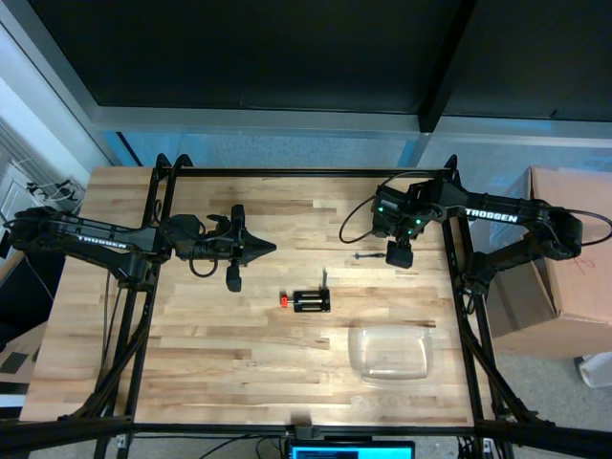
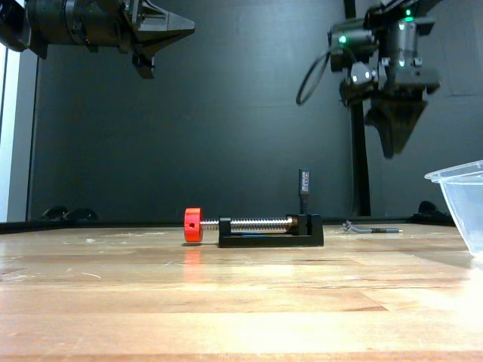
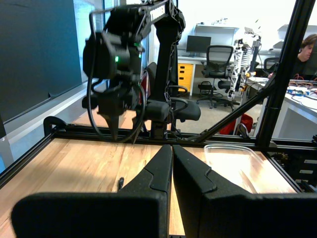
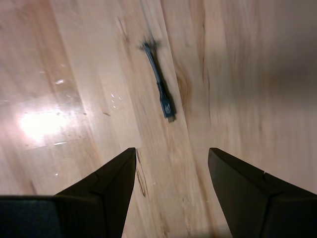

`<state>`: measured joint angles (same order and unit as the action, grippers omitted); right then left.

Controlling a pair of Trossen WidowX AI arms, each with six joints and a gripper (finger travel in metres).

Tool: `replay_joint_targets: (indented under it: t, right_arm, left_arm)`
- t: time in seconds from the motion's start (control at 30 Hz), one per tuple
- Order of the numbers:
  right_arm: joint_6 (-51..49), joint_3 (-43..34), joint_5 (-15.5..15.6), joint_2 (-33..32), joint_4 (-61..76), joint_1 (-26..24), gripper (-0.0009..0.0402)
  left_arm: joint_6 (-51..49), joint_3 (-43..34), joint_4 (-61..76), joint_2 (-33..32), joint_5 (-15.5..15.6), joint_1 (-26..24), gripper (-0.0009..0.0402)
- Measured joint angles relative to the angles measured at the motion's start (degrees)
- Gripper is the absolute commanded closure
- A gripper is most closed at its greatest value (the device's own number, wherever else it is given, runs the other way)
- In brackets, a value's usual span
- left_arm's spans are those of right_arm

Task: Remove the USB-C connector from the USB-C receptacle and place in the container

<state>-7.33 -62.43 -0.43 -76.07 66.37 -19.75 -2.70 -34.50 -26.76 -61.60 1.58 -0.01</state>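
The USB-C connector [image 4: 161, 92], a short dark lead with a plug at one end, lies free and flat on the wooden tabletop [image 1: 220, 354]. It is clear of its seat and well apart from the small black vise [image 2: 272, 230]. In the high view the connector [image 1: 368, 256] rests just beside the right gripper [image 1: 399, 253], on the side toward the vise [image 1: 311, 302].

The vise has a red knob [image 2: 193, 225] on its screw. It holds the USB-C receptacle [image 2: 304, 182], which stands upright at the end away from the knob. In the low view the connector [image 2: 370, 228] lies beyond the vise, between it and the clear plastic container [image 2: 459, 197]. The container [image 1: 390, 352] sits on the tabletop nearer the front edge, apart from both.

The right gripper [image 4: 171, 149] hangs above the tabletop, pointing straight down, with its jaws spread wide and holding nothing. The connector lies on the wood just ahead of the gap. In the low view this gripper [image 2: 391, 147] is well above the connector.

The left gripper [image 3: 172, 148] is raised high over the left half of the tabletop and points level toward the right arm. Its jaws are pressed together and empty. It shows as a closed wedge in the high view [image 1: 268, 249] and the low view [image 2: 185, 29].
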Motion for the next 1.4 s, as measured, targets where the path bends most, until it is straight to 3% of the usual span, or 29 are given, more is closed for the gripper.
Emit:
replay_joint_targets:
  t: [0.27, 0.67, 1.03, 1.4]
  right_arm:
    - [-8.0, -6.3, 0.0, 0.0, 3.2, 0.5, 0.017]
    - [-10.7, -6.7, 0.0, -0.4, 2.8, 1.0, 0.0169]
    - [-8.7, -6.6, 0.0, -9.2, -4.3, 3.3, 0.0169]
    - [-9.4, -3.1, 0.0, -13.2, -12.5, 6.3, 0.0169]
  left_arm:
    - [0.0, 0.0, 0.0, 0.0, 0.0, 0.0, 0.0393]
    - [0.0, 0.0, 0.0, 0.0, 0.0, 0.0, 0.0393]
    - [0.0, 0.0, 0.0, 0.0, 0.0, 0.0, 0.0393]
    - [0.0, 0.0, 0.0, 0.0, 0.0, 0.0, 0.0393]
